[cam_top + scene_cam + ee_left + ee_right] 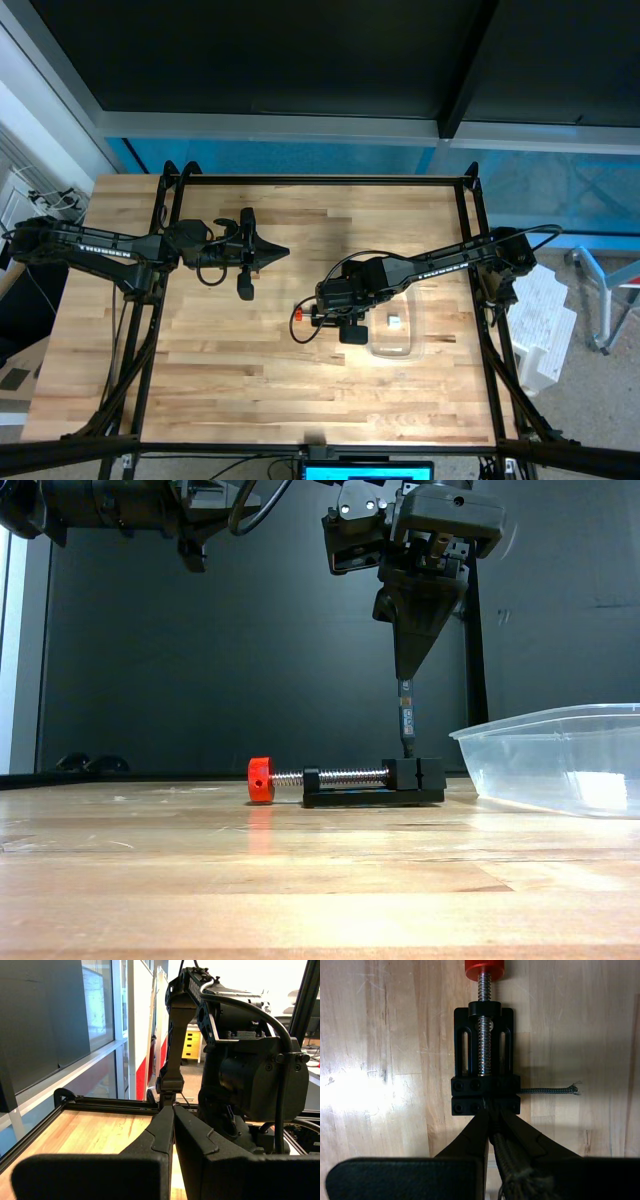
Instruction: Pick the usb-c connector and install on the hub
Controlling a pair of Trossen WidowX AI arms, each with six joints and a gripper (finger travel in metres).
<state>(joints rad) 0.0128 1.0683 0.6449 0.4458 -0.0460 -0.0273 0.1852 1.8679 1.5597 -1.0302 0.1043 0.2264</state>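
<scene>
right gripper [405, 672] pinching usb-c connector [406, 720] upright, tip right at hub [372, 781] end block, middle of low view. left gripper [276, 252] pressed together, left-centre of high view, well apart.

- Table [250, 390]: pale butcher-block wood in long strips, bordered by a black metal frame [320, 181].
- Beyond the table's far edge: a blue band [300, 156], with dark panels [250, 50] above it.
- Left of the table: white wall [30, 120] with loose cables.
- Right of the table: grey floor [600, 410] and a white stacked object [545, 330].
- At the table's near edge: lit screen [367, 471], blue glow.
- Low view: dark grey wall [150, 660] behind the table.
- Left wrist view: tall glass panes [97, 1005] beside the table, a yellow drawer cabinet [191, 1045] farther off, bright room light.
- Right wrist view: glare patch [355, 1091] on the table wood.
</scene>
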